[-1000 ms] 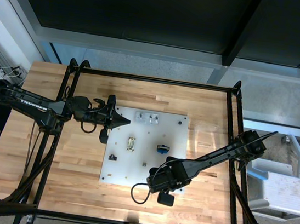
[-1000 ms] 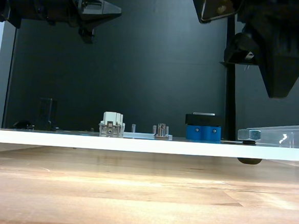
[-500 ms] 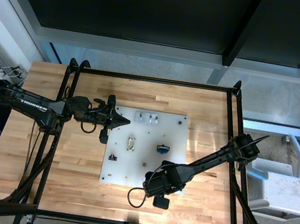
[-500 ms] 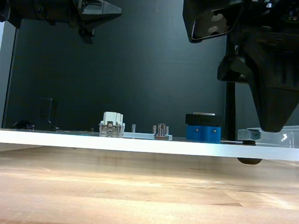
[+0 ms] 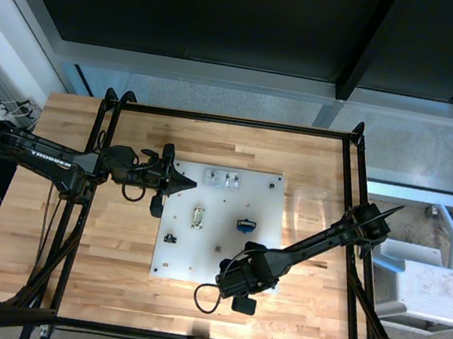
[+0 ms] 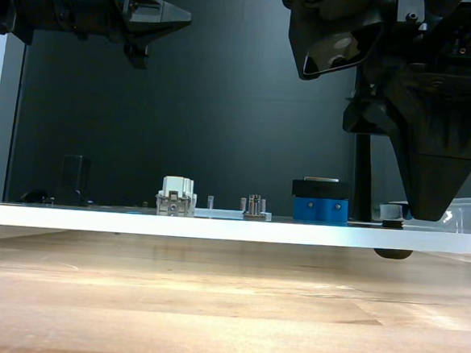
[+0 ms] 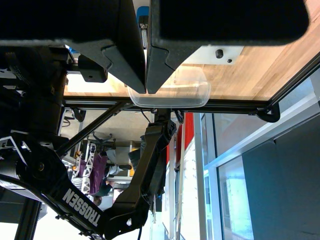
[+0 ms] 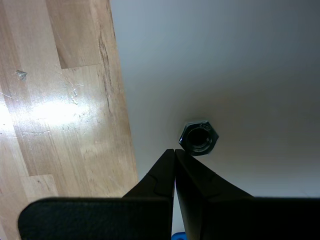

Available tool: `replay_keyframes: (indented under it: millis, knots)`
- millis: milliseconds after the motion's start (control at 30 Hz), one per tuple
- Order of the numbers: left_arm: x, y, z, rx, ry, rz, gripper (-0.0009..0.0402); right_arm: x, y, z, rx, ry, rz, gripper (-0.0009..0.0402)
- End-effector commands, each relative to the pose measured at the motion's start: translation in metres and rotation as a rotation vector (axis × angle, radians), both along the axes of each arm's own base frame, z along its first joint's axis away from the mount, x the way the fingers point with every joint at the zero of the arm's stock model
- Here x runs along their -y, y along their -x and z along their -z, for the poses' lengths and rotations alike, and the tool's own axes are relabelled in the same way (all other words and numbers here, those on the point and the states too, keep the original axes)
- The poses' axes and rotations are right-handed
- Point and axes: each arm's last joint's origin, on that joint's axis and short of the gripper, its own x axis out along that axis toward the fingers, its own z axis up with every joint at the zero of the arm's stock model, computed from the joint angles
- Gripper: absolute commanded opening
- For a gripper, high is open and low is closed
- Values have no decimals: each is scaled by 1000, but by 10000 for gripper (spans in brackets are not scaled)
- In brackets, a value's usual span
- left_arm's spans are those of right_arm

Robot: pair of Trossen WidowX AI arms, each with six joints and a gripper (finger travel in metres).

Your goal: Unfasten the M12 fastener and place in the container

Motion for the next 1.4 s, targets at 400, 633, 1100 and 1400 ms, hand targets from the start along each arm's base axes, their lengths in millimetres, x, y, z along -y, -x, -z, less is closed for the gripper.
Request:
replay_keyframes:
  millis: [400, 633, 1100, 1400]
  knots:
    - [0, 0, 0, 1, 0, 0, 0, 16, 12, -15, 50, 287, 126, 0]
    - [0, 0, 0, 2, 0, 0, 0, 17, 16, -24, 38, 239, 161, 0]
    - [0, 0, 0, 1, 0, 0, 0, 9, 9, -45, 31, 64, 221, 0]
    - [0, 0, 0, 1, 0, 0, 0, 9, 4, -48, 24, -39, 622, 30]
